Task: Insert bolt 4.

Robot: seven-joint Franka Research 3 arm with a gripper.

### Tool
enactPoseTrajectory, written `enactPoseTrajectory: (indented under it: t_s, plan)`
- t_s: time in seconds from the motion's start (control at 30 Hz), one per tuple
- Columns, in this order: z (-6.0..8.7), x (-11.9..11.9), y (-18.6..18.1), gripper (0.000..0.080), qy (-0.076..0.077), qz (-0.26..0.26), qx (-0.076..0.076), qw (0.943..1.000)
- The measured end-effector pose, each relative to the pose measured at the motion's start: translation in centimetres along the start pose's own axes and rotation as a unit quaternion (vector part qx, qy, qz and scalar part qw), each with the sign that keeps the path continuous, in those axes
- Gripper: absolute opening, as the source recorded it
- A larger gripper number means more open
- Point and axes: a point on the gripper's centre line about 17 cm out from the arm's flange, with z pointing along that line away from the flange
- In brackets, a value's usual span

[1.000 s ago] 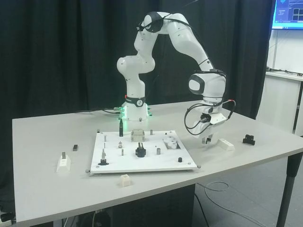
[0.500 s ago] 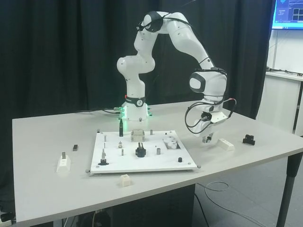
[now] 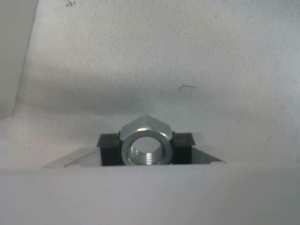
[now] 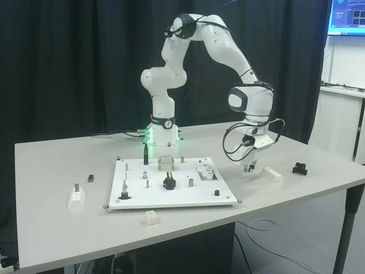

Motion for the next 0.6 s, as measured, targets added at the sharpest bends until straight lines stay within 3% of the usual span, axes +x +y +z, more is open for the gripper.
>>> enactPoseTrajectory:
  t_s: [0.6]
  plan:
    - [-1.1,0.6,1.4,0.0225,0.003,-0.024,-0.005,0.9997]
